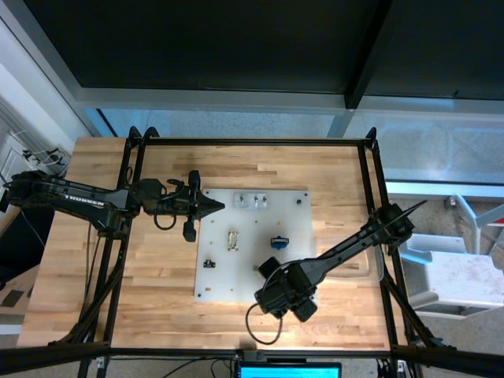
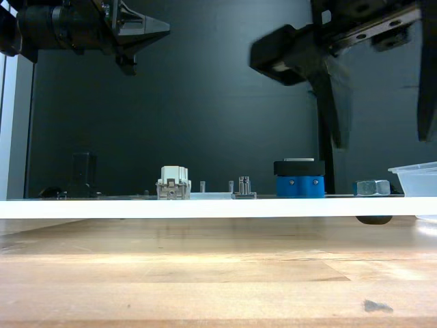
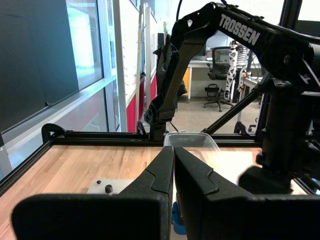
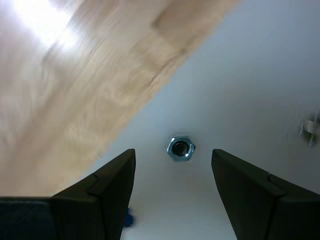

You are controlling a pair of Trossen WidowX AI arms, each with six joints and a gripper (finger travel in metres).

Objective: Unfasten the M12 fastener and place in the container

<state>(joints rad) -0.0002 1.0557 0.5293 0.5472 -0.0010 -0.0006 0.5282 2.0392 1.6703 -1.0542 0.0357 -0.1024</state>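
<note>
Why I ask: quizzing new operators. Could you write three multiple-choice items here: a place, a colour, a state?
1. The small silver hexagonal nut lies: A in a tray; B on the white square board; C on bare wood.
2. The squat plastic connector block has a base that is: A red; B blue; C green.
3. The black right gripper, over the nut, is: A open; B shut on it; C shut empty.
Key: B, white surface surrounds it; B, seen low; A, fingers apart. The black left gripper hangs shut over the board's far left corner.
</note>
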